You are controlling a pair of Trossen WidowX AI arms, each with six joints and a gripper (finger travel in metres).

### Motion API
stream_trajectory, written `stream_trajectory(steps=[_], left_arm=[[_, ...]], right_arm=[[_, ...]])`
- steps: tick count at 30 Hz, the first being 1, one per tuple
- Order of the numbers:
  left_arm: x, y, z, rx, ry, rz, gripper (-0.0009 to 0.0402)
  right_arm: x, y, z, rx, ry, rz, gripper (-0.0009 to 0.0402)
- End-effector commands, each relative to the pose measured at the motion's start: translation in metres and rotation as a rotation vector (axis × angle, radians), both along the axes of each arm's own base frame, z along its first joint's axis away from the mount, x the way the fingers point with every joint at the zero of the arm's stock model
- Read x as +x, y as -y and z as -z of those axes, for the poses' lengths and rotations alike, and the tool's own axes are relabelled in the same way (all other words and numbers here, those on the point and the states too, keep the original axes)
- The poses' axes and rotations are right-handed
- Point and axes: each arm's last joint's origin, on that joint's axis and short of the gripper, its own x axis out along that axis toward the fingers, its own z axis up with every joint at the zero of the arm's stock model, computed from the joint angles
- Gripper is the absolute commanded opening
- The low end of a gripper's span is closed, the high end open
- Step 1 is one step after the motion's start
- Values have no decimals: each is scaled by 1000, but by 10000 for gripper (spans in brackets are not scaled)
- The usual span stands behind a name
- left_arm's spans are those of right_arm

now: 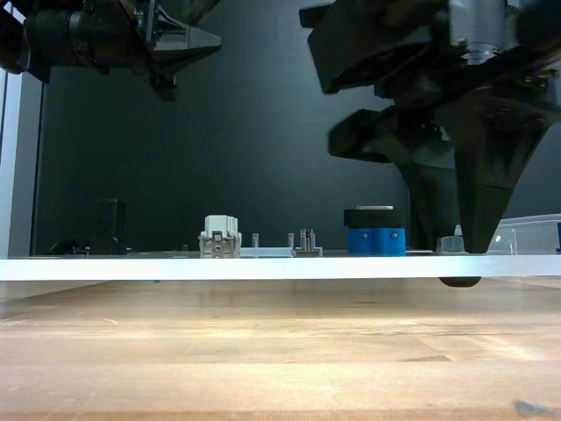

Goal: Unfasten the M12 fastener and place in the container

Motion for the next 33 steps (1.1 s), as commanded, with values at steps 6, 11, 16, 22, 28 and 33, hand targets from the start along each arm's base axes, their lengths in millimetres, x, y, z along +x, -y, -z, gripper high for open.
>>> stream_trajectory(steps=[6,11,16,22,28,33], left_arm=[[0,0,0,0,0,0,0],[0,0,0,0,0,0,0],[0,0,0,0,0,0,0],[0,0,0,0,0,0,0],[0,0,0,0,0,0,0],[0,0,0,0,0,0,0]], right_arm=[[0,-1,0,-39,17,-404,2],[0,-1,0,-58,24,-584,2],[0,-1,0,-66,28,-663,2],[0,-1,0,-66,28,-664,29],[-1,-2,0,-66,29,-665,103],[-1,-2,-3,-65,36,-666,173]])
